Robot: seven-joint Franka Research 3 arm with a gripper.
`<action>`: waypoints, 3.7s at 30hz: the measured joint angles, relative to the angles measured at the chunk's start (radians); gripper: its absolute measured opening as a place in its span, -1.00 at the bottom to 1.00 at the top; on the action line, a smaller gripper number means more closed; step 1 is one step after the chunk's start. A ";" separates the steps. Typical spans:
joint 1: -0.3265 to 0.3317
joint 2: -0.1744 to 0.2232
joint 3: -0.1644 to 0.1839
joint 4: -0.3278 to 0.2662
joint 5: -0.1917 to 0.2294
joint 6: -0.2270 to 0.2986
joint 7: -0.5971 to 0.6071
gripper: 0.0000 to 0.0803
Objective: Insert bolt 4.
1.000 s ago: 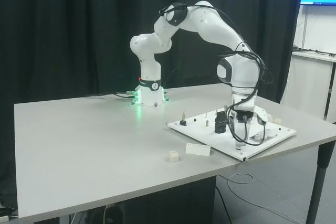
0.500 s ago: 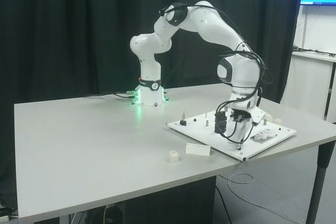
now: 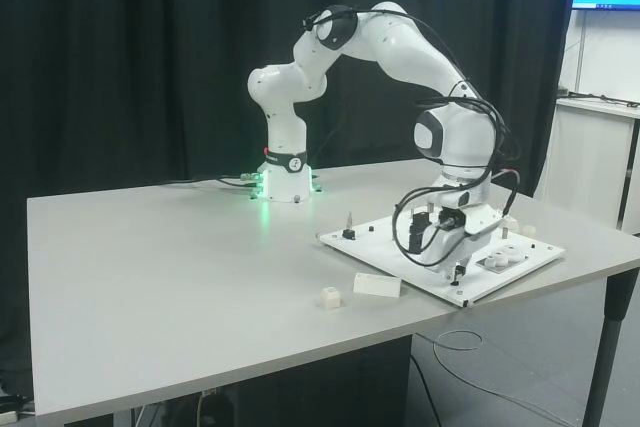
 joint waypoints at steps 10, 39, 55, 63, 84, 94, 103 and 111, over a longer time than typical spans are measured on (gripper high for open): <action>0.000 0.000 0.000 0.000 0.000 0.001 0.133 -0.44; 0.001 0.000 0.000 -0.001 0.001 0.004 0.588 -0.44; 0.001 0.000 0.000 -0.002 0.001 0.006 0.874 -0.44; 0.001 0.000 0.000 -0.003 0.001 0.010 1.138 -0.44; 0.005 -0.010 -0.001 -0.023 0.000 0.032 1.475 -0.44; 0.007 -0.010 -0.002 -0.024 -0.001 0.034 1.513 -0.44; 0.011 -0.009 -0.002 -0.037 -0.001 0.039 1.517 -0.44; 0.017 -0.020 -0.002 -0.037 -0.015 0.054 1.515 0.88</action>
